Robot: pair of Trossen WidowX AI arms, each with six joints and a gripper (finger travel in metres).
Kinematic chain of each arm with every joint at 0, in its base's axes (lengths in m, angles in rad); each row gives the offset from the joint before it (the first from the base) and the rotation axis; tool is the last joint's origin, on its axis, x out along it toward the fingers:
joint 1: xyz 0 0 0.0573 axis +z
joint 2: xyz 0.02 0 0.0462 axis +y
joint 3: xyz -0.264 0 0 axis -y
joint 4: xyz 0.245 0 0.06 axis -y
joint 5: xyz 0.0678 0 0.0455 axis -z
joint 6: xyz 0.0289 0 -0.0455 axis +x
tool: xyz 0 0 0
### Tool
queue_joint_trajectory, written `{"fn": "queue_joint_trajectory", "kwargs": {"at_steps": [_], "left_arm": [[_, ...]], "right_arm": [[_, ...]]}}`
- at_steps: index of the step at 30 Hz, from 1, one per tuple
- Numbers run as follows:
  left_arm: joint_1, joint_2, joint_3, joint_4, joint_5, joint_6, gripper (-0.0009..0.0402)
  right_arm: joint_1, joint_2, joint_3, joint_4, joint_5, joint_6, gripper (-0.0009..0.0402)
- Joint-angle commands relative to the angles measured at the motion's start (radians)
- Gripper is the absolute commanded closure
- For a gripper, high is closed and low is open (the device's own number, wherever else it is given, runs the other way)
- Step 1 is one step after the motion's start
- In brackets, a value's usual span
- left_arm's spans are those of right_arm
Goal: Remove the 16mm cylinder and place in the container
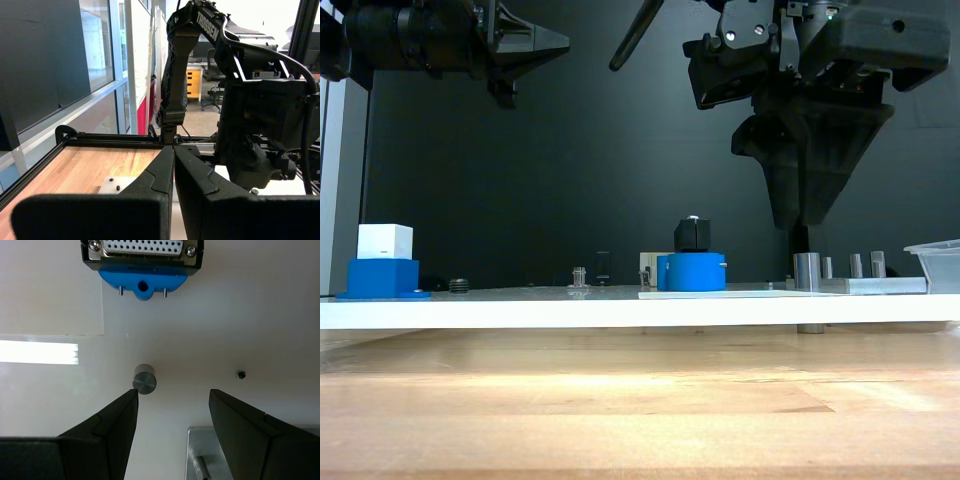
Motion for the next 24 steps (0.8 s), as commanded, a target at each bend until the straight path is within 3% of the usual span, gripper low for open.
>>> {"fn": "queue_joint_trajectory", "kwargs": {"at_steps": [1, 17, 24], "left_arm": [[0.0, 0.0, 0.0, 0.0, 0.0, 0.0, 0.0393], [0.0, 0.0, 0.0, 0.0, 0.0, 0.0, 0.0393], [0.0, 0.0, 0.0, 0.0, 0.0, 0.0, 0.0393]], "right_arm": [[0.0, 0.0, -0.013, 0.015, 0.002, 0.0, 0.0197], [0.001, 0.0, -0.068, 0.064, 0.0, 0.016, 0.0199], [0.001, 0.0, -0.068, 0.064, 0.0, 0.015, 0.0247]]}}
